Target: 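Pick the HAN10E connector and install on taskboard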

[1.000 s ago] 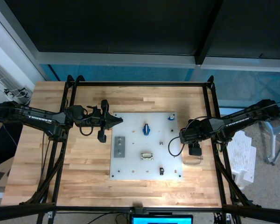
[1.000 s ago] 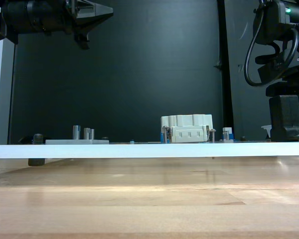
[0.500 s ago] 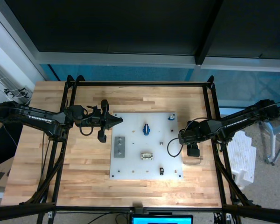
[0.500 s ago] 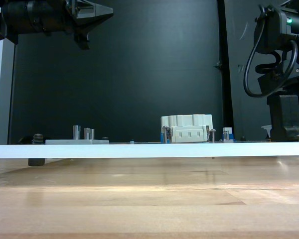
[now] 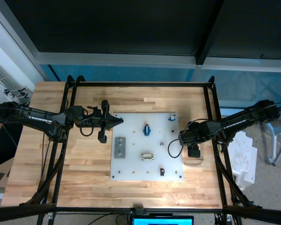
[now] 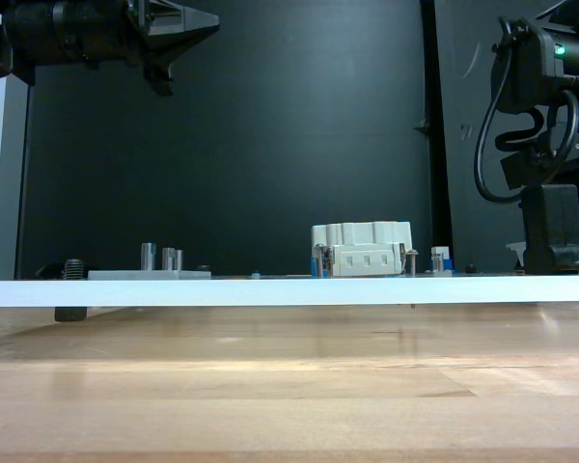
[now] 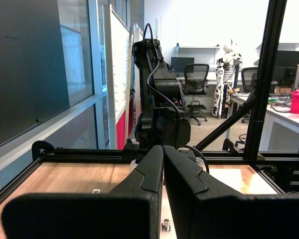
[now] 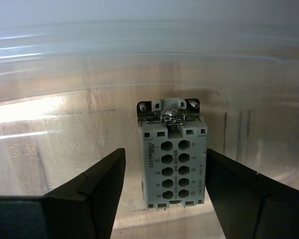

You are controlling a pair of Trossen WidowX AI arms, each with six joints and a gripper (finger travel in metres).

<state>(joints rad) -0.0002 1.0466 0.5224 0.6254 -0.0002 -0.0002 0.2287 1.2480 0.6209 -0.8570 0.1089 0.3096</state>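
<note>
Pale wooden surface (image 5: 84, 164) carries the taskboard (image 5: 131, 166), a large flat white square plate with small holes, lying at its middle. Two black arms reach inward from the edges.

The left gripper (image 5: 121, 121) hangs high above the surface near the board's far left corner, pointing level toward the right. Its fingers (image 7: 149, 169) are pressed together with nothing between them.

The right gripper (image 5: 194, 153) points downward just beyond the board's right edge, into a clear plastic container (image 8: 65, 69) that rests on the wood beside the board. Its fingers (image 8: 97, 184) are spread apart, one on each side of the HAN10E connector (image 8: 173, 162), with a gap on both sides, so they grasp nothing. This small pale grey rectangular block lies flat on the container's floor. It shows two rows of numbered round holes, with a metal screw at one end.

On the board itself sit a flat grey metal rectangle (image 5: 120, 147) near the left edge, a pale beige boxy housing (image 5: 147, 157) near the middle, a blue knob-like part (image 5: 146, 130) farther back, and a small black part (image 5: 162, 171) close to the near edge.
</note>
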